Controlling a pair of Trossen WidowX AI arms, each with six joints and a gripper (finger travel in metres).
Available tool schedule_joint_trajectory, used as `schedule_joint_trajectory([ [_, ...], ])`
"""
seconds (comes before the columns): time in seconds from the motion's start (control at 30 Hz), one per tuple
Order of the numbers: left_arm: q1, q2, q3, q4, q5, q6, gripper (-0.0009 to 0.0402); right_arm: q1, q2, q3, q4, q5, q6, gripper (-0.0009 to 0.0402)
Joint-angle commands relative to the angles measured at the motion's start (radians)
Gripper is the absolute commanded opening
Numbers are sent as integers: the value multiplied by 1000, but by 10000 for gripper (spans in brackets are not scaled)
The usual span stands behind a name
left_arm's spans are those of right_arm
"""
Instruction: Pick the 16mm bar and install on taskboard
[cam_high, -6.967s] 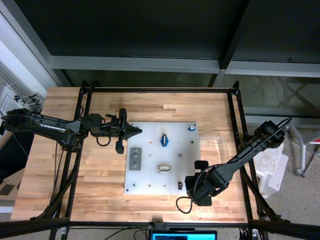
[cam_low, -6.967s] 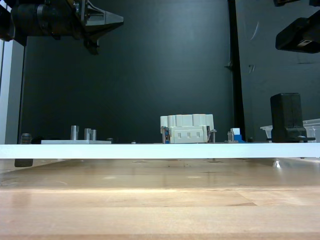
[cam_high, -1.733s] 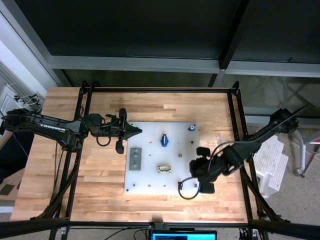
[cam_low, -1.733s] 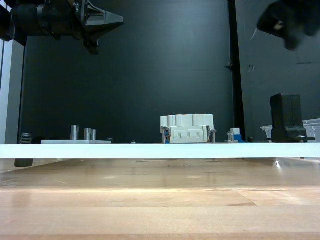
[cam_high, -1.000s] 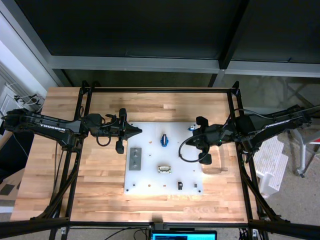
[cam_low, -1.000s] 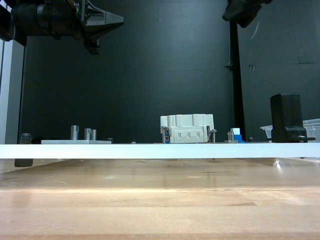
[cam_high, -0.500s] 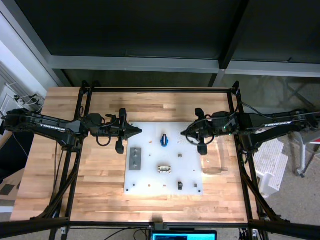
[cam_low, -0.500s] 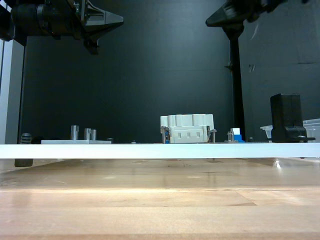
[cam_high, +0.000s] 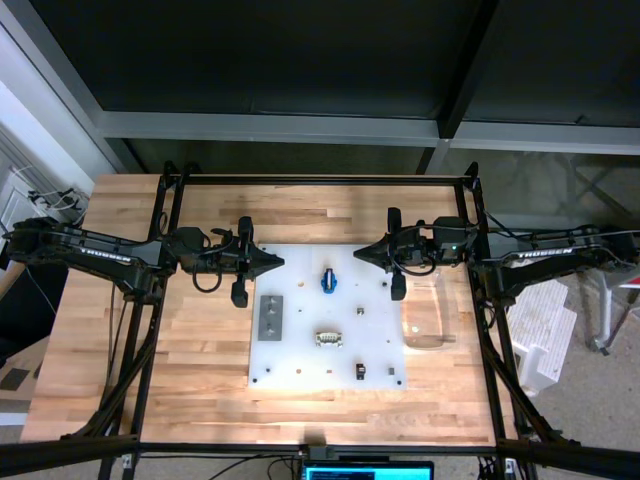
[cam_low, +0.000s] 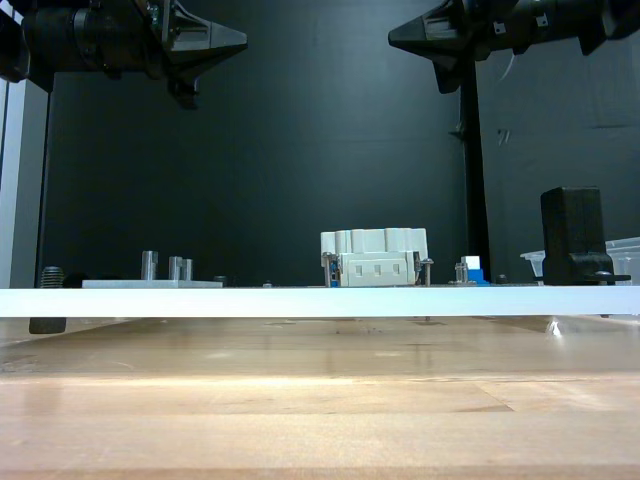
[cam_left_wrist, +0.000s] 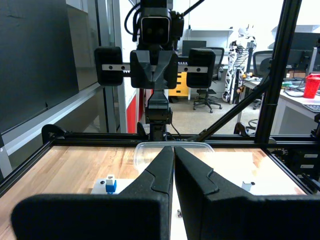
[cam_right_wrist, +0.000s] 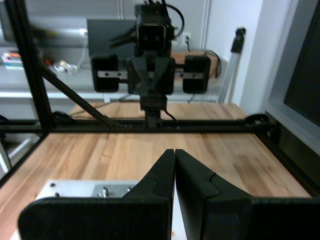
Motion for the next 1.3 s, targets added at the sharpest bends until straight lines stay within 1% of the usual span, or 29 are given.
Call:
schedule_joint_trajectory([
  [0.03,0,0,0,0,0,0,0,-2,1,-33,63,-3,5,0],
  [0.33,0,0,0,0,0,0,0,-2,1,-90,158,-3,27,0],
  [0.53,0,0,0,0,0,0,0,-2,1,-94,162,-3,31,0],
  [0.67,0,0,0,0,0,0,0,-2,1,-99,168,4,31,0],
  [0.87,0,0,0,0,0,0,0,-3,2,-135,243,5,51,0],
  [1.3,0,0,0,0,0,0,0,-3,2,-147,244,0,56,0],
])
